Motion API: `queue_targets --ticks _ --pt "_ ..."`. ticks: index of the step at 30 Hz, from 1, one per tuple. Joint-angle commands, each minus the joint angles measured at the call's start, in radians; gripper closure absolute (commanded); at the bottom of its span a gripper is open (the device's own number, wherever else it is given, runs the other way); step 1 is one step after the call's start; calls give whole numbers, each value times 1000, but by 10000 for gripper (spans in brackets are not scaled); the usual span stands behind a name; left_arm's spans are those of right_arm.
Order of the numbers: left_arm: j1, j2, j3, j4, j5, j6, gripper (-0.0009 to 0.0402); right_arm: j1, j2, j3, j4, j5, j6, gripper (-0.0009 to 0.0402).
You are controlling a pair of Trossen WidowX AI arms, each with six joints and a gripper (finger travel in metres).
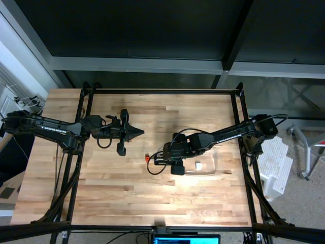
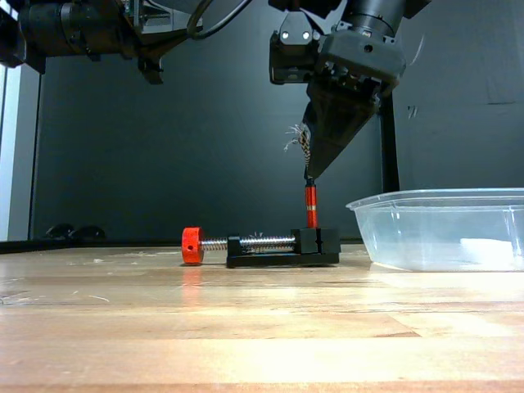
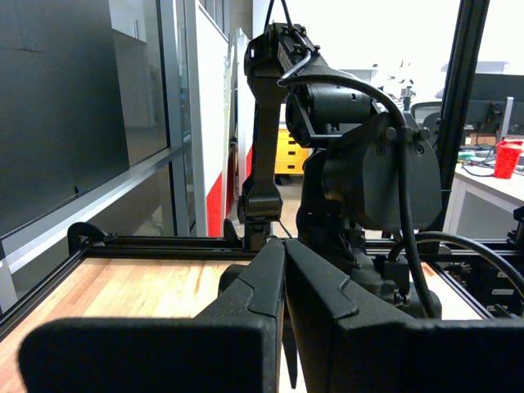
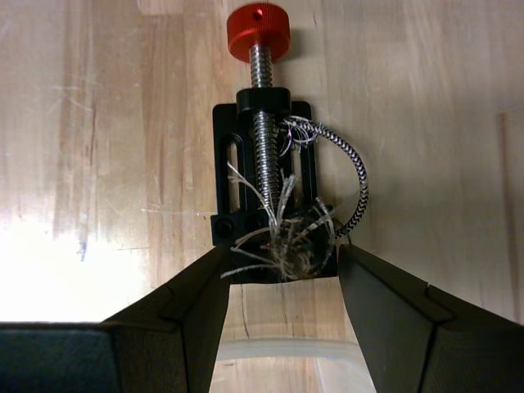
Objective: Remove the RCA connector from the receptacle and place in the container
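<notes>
The receptacle [image 2: 282, 246] is a small black vise with a red knob [image 2: 191, 246], lying on the table left of the container [image 2: 442, 233]. The red RCA connector [image 2: 311, 205] stands upright in it, and its braided cable [image 4: 360, 188] ends in frayed strands. My right gripper [image 4: 284, 262] hangs point-down right over the connector, open, one finger on each side of the frayed end. From above, the receptacle [image 1: 157, 158] shows beside the right gripper [image 1: 171, 154] and the clear container [image 1: 216, 170]. My left gripper [image 1: 137, 132] is shut, empty and held high at the left, away from the receptacle.
A small white piece [image 1: 198, 165] lies inside the container. The black frame rails [image 1: 162, 92] run round the table. A laptop screen [image 1: 186, 239] sits at the near edge. Bare wood [image 1: 127, 193] lies in front of the receptacle.
</notes>
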Motion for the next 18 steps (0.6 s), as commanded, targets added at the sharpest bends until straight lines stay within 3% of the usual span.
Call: queue_targets --ticks 1,13,18 --pt "0 0 0 0 0 0 393 0 34 0 9 -4 -3 212" --pt "0 0 0 0 0 0 393 -1 56 0 29 -4 -11 214" --pt "0 0 0 0 0 0 393 -1 56 0 28 -5 -15 240"
